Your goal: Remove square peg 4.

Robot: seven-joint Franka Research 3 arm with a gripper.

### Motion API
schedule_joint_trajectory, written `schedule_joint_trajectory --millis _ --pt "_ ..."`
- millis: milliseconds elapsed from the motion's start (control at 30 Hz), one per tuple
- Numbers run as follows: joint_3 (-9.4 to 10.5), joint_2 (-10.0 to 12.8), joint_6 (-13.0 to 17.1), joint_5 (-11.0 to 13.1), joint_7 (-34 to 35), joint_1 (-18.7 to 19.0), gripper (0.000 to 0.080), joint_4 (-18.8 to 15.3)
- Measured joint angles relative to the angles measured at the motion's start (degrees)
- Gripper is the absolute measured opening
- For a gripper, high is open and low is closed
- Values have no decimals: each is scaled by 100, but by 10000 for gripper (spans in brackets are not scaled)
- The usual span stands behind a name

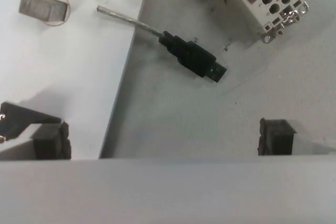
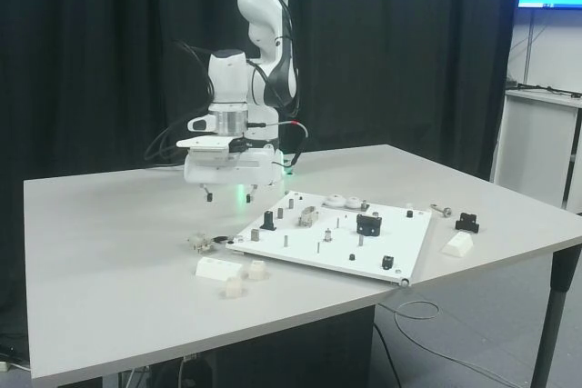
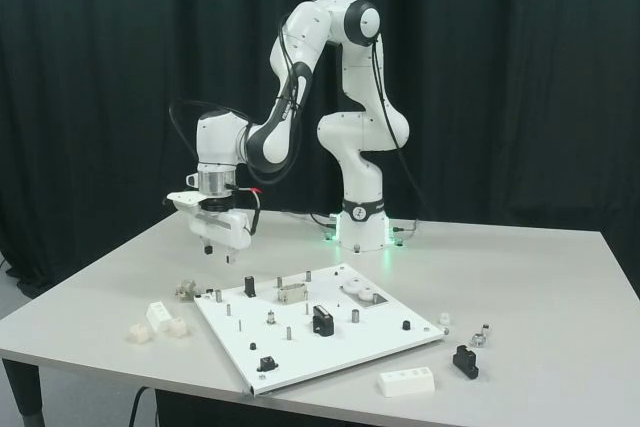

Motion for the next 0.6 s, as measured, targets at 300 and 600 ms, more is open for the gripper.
schedule_joint_trajectory --millis 300,600 --pt "0 0 8 4 4 -1 800 29" --pt "-8 0 30 4 5 -8 800 57"
